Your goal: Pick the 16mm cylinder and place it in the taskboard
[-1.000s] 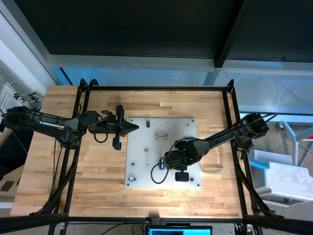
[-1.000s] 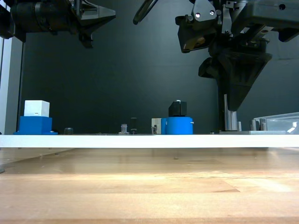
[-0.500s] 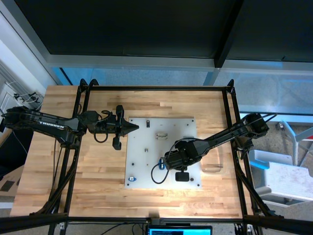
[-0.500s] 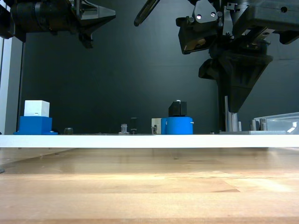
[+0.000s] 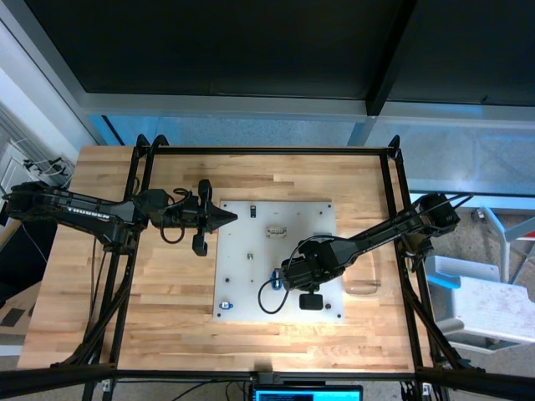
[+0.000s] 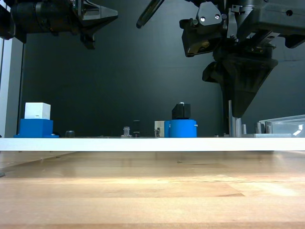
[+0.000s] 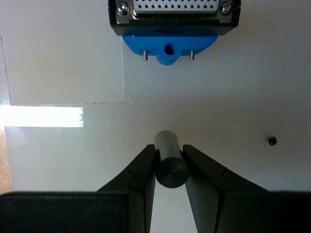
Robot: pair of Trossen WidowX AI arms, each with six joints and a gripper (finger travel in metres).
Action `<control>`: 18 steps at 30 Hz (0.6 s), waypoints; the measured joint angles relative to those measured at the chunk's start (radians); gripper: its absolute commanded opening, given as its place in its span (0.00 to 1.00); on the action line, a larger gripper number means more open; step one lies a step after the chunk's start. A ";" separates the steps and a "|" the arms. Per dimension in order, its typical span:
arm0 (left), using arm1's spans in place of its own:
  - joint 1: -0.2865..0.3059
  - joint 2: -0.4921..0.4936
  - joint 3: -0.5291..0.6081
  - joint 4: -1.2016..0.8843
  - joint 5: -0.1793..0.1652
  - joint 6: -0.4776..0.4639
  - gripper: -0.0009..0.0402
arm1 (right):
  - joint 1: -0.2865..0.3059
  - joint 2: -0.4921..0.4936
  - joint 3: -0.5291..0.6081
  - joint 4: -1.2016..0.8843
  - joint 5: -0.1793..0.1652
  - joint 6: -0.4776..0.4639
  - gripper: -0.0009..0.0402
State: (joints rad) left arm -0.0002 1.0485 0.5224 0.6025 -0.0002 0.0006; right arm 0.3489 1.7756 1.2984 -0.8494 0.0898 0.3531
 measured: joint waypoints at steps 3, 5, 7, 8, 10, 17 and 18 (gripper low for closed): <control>0.000 0.000 0.000 0.000 0.000 0.000 0.02 | 0.000 0.000 -0.001 0.000 0.000 0.000 0.06; 0.000 0.000 0.000 0.000 0.000 0.000 0.02 | 0.000 0.000 -0.002 0.000 0.000 0.000 0.06; 0.000 0.000 0.000 0.000 0.000 0.000 0.02 | 0.000 0.000 -0.003 0.000 0.001 0.000 0.06; 0.000 0.000 0.000 0.000 0.000 0.000 0.02 | 0.000 0.000 -0.004 0.000 0.002 0.000 0.06; 0.000 0.000 0.000 0.000 0.000 0.000 0.02 | 0.000 0.000 -0.005 0.000 0.005 0.000 0.06; 0.000 0.000 0.000 0.000 0.000 0.000 0.02 | 0.001 0.000 -0.006 -0.001 0.017 0.000 0.06; 0.000 0.000 0.000 0.000 0.000 0.000 0.02 | 0.001 0.000 -0.006 -0.001 0.018 0.000 0.06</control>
